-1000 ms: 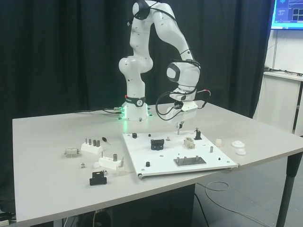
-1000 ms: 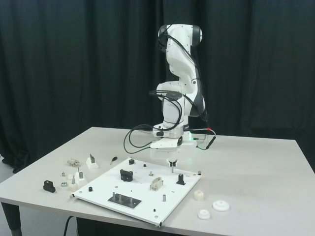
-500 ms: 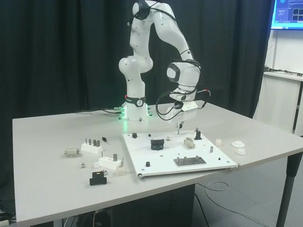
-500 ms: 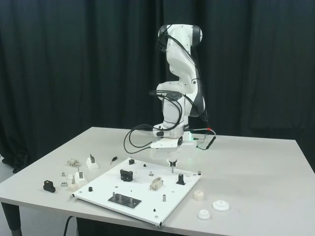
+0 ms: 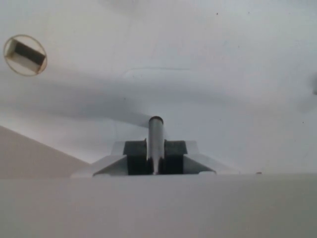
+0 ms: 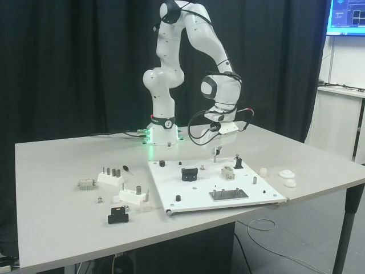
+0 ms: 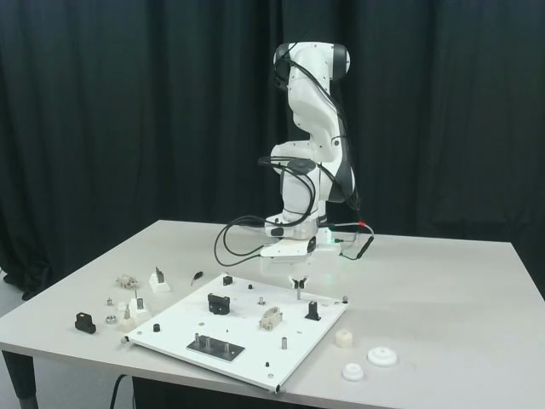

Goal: Insert round peg 2.

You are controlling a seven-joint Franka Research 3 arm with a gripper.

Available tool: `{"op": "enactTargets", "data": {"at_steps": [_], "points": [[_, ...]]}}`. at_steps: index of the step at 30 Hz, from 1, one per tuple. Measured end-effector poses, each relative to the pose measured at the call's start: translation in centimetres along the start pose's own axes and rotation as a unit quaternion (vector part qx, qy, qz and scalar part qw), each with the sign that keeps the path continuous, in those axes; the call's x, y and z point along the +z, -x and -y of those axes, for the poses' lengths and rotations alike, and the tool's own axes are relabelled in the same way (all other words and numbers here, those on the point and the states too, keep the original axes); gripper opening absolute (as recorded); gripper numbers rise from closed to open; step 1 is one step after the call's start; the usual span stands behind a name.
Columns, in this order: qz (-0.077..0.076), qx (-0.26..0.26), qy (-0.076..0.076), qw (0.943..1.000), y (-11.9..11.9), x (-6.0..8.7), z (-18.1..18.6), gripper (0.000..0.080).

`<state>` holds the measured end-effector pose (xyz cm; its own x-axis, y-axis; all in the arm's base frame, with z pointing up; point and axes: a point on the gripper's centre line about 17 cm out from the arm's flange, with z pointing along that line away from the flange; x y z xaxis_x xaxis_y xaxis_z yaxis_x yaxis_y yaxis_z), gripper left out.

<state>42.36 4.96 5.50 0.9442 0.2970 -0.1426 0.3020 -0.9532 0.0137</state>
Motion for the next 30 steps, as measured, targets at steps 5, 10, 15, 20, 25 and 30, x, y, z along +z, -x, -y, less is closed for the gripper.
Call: {"op": "enactTargets", "data": {"at_steps": [5,10,15,20,25,30], "points": [[0.000,0.000,0.000,1.0000,0.00,0.00,0.01,0.0068],[0.000,0.000,0.000,1.0000,0.00,0.00,0.01,0.0068],[0.000,0.000,0.000,1.0000,0.00,0.00,0.02,0.0068],[0.000,0.000,0.000,1.0000,-0.01,0.00,0.03,0.0068],[0.000,-0.002,0.000,1.0000,-0.03,-0.01,0.19,0.0068],[0.000,-0.005,0.000,1.0000,-0.06,-0.03,0.53,0.0068]]}}
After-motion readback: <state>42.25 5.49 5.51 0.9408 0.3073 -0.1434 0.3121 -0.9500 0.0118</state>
